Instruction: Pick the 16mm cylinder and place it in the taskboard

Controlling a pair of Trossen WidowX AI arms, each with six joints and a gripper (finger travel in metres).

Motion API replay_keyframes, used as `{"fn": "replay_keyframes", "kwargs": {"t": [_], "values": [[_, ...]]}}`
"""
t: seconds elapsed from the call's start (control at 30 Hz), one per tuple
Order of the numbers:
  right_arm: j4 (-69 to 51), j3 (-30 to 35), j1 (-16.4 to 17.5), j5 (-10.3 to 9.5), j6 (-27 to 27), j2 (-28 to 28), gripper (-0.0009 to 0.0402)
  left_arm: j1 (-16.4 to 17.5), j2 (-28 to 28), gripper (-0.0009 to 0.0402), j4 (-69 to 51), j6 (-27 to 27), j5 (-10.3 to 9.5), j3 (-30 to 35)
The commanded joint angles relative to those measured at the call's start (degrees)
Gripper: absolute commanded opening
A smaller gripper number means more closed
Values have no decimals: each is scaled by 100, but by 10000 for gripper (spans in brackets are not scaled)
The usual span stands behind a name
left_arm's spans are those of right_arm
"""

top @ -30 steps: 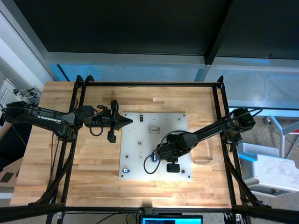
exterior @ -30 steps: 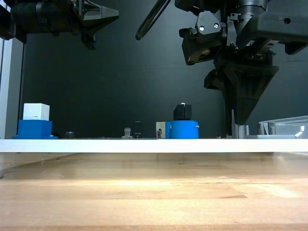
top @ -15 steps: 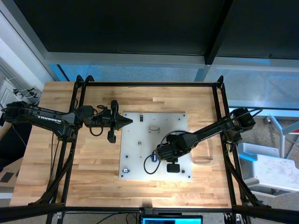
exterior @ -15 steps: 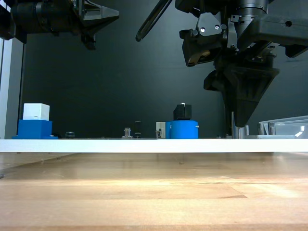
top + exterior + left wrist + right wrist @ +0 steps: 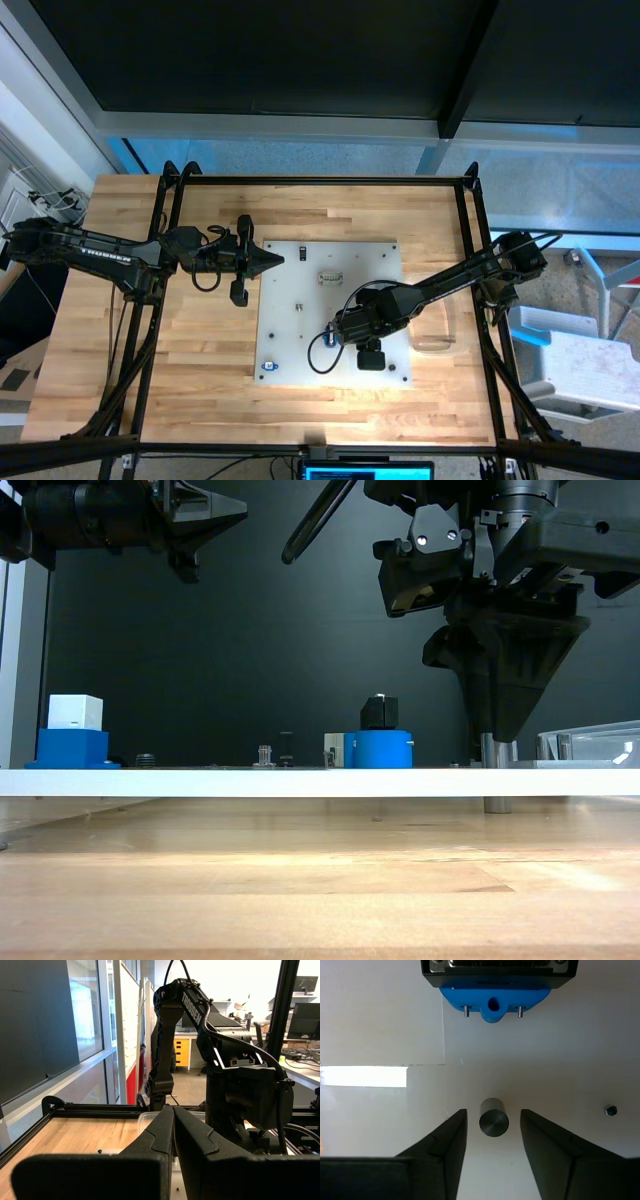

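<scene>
The 16mm cylinder (image 5: 493, 1117), a short grey metal pin, stands upright in the white taskboard (image 5: 570, 1060), and its dark round top faces the right wrist camera. My right gripper (image 5: 492, 1113) is open, with a finger on each side of the cylinder and a gap to both. In the low view the cylinder (image 5: 496, 750) passes through the taskboard (image 5: 250, 782), directly under the right gripper (image 5: 497, 730). In the high view the right gripper (image 5: 347, 332) hangs over the taskboard (image 5: 300, 335). My left gripper (image 5: 270, 258) is shut and empty at the board's left edge.
A blue fitting (image 5: 495, 997) with a dark connector sits just beyond the cylinder. A blue round fitting (image 5: 383, 750) and a blue block with a white cube (image 5: 72, 742) stand on the board. A clear plastic tray (image 5: 440, 325) lies right of the board.
The cylinder has dropped lower, and its end now shows below the board's edge. The right gripper has shifted slightly above it. The left arm has not moved.
</scene>
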Motion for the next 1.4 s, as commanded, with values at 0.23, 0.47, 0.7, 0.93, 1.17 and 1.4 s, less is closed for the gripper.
{"fn": "replay_keyframes", "kwargs": {"t": [0.23, 0.47, 0.7, 0.93, 1.17, 1.4], "values": [[-63, 2, 26, 9, -13, -114, 215, 0, 2, 0, 2, 2, 2, 0], [-262, 4, 39, 17, -13, -374, 245, 2, 0, 0, 2, 0, 2, 0], [-380, 11, 39, 20, -15, -625, 252, 2, 0, 0, 2, 2, 2, 0], [-409, 11, 35, 22, -15, -951, 252, 0, 0, 0, 2, 0, 2, 0], [-496, 9, 33, 20, -15, -999, 252, 2, 2, 0, 2, 0, 2, 0], [-496, 9, 35, 20, -15, -999, 252, 2, 2, 0, 2, 2, 2, 0]]}}
